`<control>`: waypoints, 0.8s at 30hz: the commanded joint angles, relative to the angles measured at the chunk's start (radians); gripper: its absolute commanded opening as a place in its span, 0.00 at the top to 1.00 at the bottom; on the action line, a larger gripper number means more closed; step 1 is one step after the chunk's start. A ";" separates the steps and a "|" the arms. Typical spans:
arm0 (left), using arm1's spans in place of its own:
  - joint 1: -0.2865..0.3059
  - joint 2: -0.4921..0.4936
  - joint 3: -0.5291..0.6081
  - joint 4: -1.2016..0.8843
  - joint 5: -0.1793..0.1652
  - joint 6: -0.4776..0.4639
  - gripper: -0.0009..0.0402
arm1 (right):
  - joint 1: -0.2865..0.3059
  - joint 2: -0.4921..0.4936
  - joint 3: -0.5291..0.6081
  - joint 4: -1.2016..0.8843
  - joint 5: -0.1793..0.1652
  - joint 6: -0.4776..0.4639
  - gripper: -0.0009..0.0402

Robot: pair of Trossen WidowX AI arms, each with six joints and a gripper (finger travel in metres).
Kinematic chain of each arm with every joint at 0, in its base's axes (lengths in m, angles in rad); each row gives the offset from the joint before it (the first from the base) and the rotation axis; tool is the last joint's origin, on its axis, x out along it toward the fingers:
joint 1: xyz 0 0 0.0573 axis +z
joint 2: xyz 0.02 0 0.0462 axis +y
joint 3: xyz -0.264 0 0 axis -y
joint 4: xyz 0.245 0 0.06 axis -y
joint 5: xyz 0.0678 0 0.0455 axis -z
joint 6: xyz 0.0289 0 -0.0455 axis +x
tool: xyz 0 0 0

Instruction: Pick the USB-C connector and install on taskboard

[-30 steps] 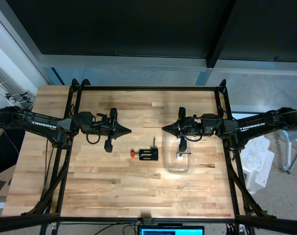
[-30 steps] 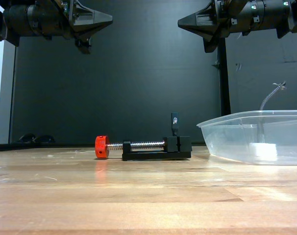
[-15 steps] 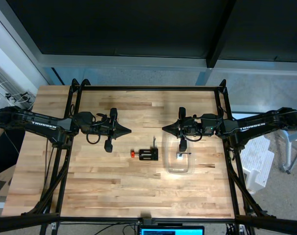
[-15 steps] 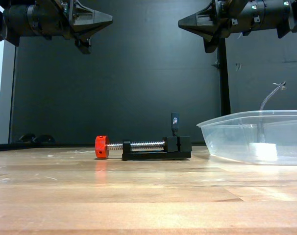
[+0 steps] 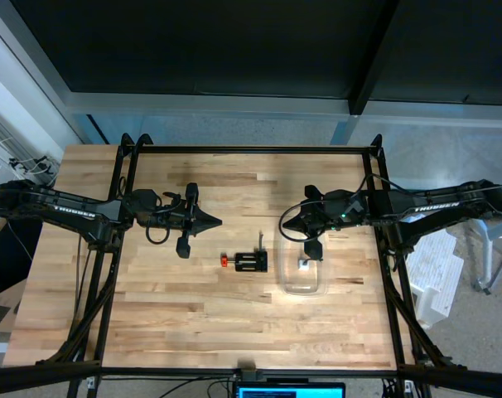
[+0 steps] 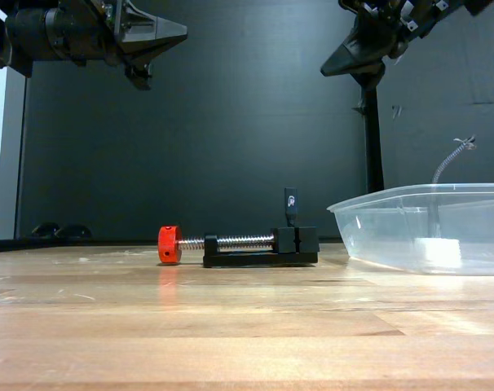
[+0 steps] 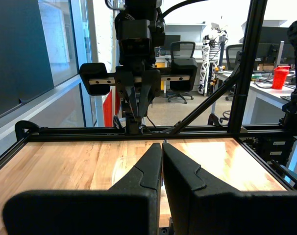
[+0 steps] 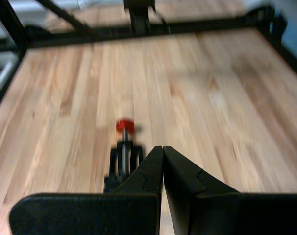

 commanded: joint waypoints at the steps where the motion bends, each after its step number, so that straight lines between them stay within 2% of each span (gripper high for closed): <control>1: 0.000 0.000 0.000 0.001 0.000 0.000 0.98 | 0.004 0.042 0.085 -0.175 0.001 0.021 0.98; 13: 0.000 0.000 0.000 0.000 0.000 0.000 0.98 | 0.017 0.217 0.310 -0.607 -0.011 0.058 0.98; 18: 0.000 0.000 0.000 0.000 0.000 0.000 0.98 | 0.023 0.279 0.372 -0.723 -0.012 0.079 0.98; 21: 0.000 0.000 0.000 0.001 0.000 0.000 0.98 | 0.023 0.314 0.404 -0.768 -0.035 0.088 0.98; 24: 0.000 0.000 0.000 0.001 0.000 0.000 0.98 | 0.028 0.341 0.432 -0.808 -0.034 0.092 0.98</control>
